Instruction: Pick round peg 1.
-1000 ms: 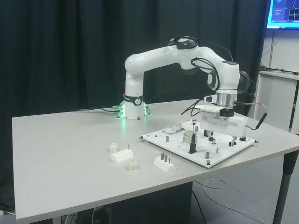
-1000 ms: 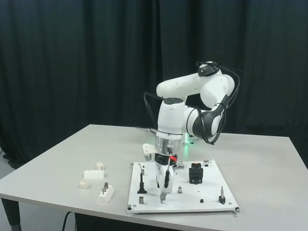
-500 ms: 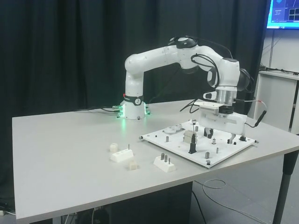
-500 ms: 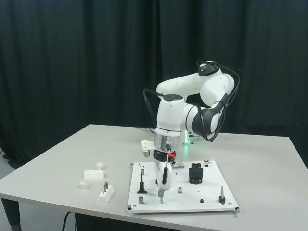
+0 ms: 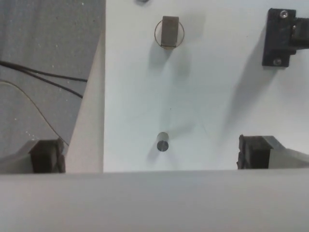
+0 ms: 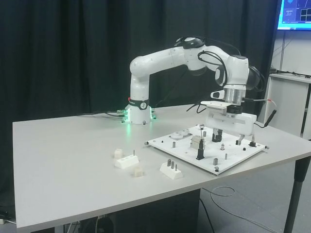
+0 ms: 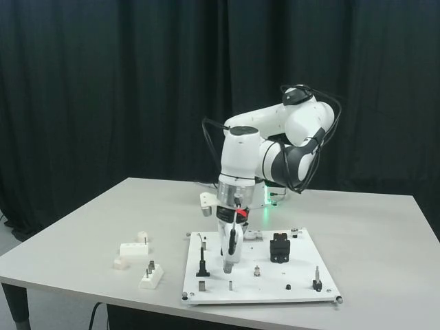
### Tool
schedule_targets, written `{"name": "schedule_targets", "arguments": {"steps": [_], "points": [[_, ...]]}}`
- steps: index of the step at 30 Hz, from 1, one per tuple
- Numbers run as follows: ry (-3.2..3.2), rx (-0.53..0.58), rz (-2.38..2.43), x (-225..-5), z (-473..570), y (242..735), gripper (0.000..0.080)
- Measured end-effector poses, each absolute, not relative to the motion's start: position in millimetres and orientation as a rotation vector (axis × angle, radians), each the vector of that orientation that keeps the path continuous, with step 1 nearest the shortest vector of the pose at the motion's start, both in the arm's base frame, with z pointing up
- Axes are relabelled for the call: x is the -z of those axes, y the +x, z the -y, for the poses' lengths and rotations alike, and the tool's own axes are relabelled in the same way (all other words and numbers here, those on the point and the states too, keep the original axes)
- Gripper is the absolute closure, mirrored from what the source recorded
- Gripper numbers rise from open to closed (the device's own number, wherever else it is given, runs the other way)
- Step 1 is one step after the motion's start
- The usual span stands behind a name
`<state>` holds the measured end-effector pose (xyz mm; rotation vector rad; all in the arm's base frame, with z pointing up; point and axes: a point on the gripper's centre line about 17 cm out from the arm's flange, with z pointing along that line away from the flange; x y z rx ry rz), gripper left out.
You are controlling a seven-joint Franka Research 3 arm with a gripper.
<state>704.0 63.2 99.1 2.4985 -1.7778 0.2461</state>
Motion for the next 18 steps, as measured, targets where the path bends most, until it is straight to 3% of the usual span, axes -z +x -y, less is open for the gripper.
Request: {"name": "schedule_targets", "arguments": {"steps": [18], "points": [[2.510,-0.230,1.762,-111.3,-64.6,700.8,0.0003]]}}
